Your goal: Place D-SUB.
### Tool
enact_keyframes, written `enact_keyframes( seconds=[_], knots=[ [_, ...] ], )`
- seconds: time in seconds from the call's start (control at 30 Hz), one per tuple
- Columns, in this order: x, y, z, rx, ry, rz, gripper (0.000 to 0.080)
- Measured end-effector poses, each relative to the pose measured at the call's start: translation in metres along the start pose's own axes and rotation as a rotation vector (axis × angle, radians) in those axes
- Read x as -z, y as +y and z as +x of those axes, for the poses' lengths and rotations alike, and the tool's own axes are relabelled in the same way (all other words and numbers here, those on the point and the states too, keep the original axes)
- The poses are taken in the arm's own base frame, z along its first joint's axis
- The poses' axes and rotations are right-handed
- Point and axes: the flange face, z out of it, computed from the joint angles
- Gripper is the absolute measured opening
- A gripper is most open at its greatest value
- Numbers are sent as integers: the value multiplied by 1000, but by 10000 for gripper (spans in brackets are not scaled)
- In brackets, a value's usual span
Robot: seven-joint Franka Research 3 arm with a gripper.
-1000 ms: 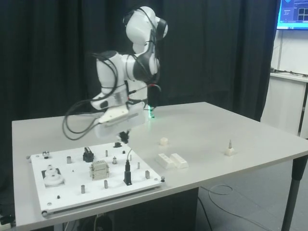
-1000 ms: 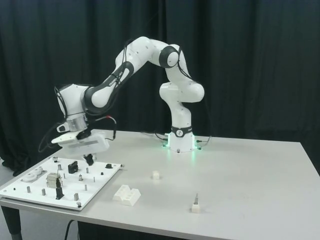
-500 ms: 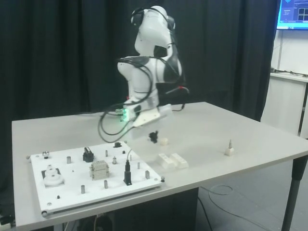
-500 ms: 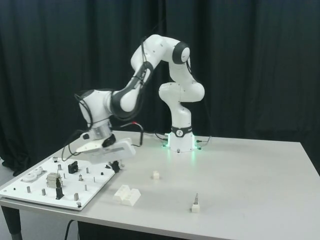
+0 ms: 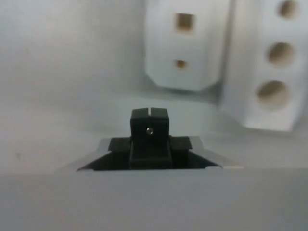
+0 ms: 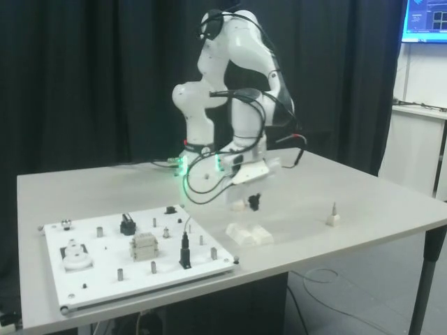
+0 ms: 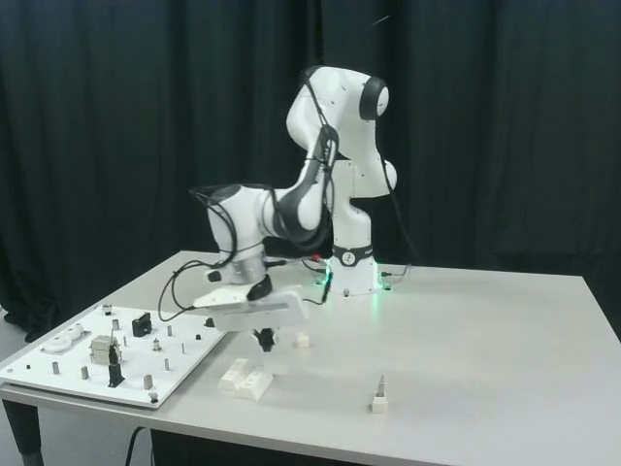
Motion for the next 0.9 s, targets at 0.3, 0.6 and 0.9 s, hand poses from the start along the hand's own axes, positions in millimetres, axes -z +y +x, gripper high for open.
enact_keyframes(
  seconds=[0.3,0.6,0.9],
  knots=[
    [-19,-24,-25,3,42,-14,155],
    [-33,-35,-40,25,89,-19,155],
    [-41,-39,-47,11,110,-16,155]
  ],
)
